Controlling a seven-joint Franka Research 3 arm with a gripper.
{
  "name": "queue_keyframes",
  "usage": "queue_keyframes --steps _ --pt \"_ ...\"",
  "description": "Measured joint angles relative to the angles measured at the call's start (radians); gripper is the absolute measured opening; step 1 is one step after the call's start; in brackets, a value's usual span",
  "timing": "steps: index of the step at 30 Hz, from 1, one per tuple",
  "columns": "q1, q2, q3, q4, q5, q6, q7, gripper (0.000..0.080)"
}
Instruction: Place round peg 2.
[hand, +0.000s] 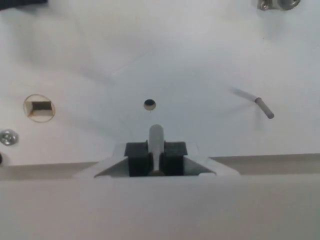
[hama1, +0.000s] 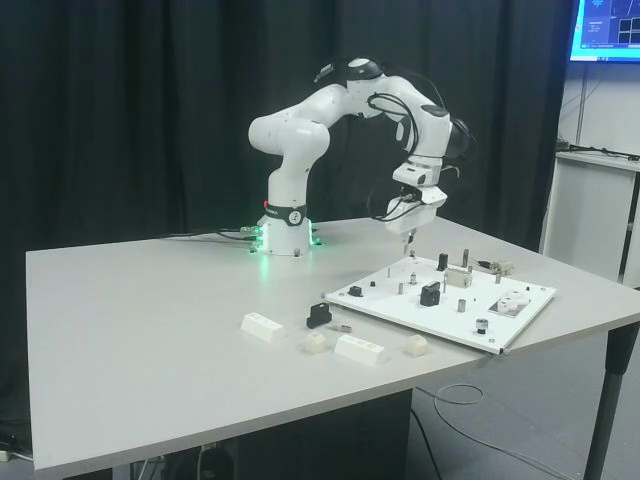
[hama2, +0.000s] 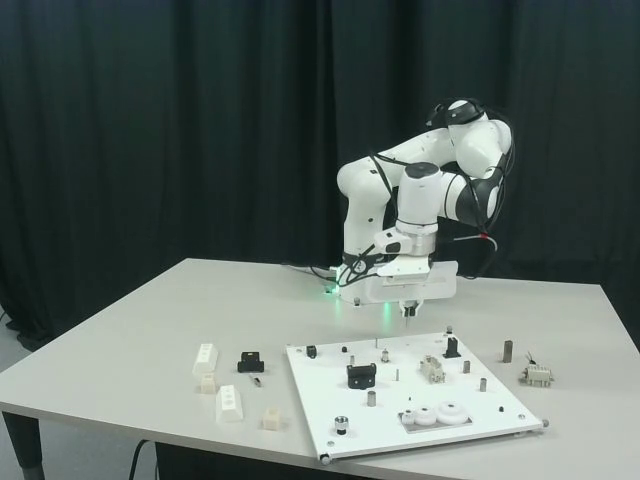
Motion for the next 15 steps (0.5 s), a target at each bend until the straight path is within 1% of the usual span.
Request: queue_keyframes --steps 7,15 --pt "-0.005 0.001 0.000 0.001 0.000 0.031 -0.001 0.0061" --pt "-0.024 0.010 0.000 0.001 0.000 0.103 -0.013 0.0061"
